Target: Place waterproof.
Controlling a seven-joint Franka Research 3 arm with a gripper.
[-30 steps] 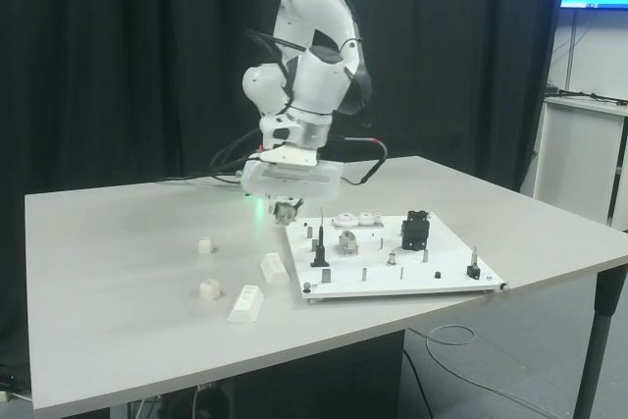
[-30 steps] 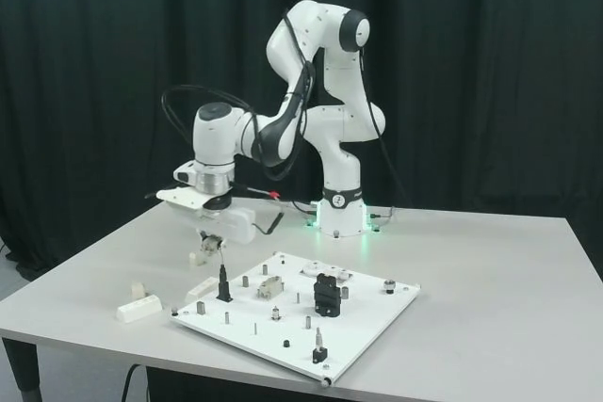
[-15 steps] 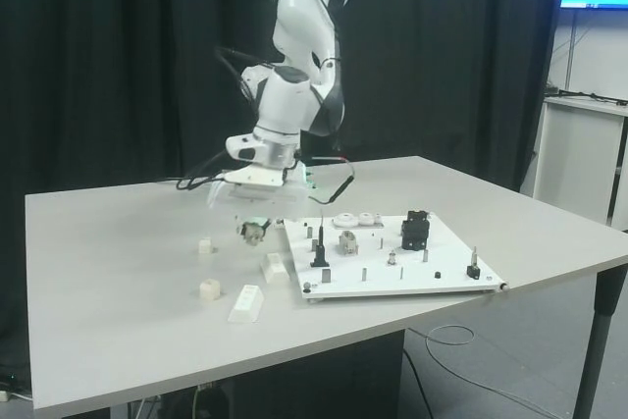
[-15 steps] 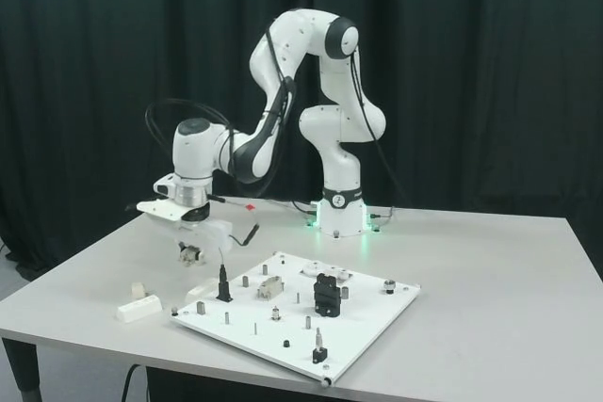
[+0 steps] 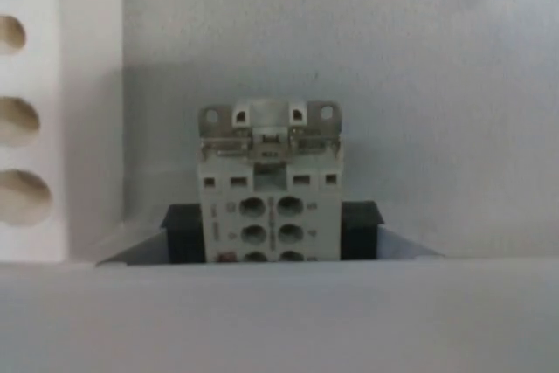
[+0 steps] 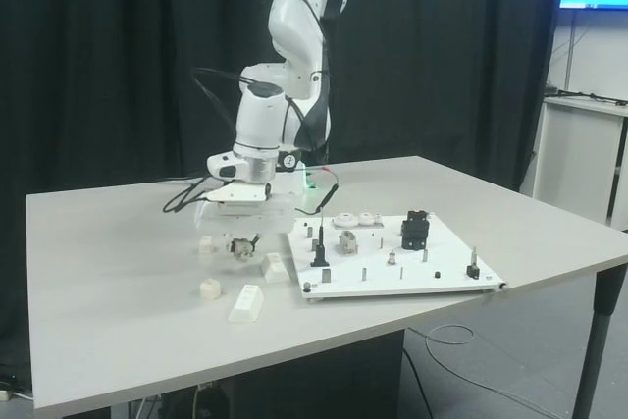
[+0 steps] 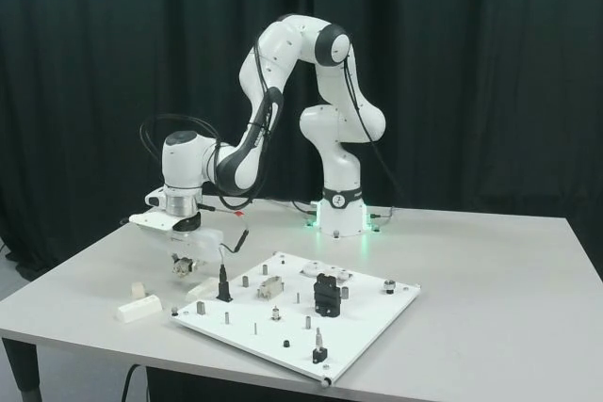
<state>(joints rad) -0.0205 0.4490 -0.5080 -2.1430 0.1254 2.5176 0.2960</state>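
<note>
One part carried: pincer (image 6: 238, 245) clamped on the waterproof connector (image 5: 269, 189).
Position: above the desk (image 6: 118, 242), beside the white blocks (image 6: 247, 302).
Change: arm has swung away from the board (image 6: 392, 257).
Meaning: set-down looks near.

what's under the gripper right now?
The gripper holds a white connector above bare grey table, among small white blocks. In the wrist view, a white block with round holes lies beside it. The table directly beneath is hidden by the connector.
</note>
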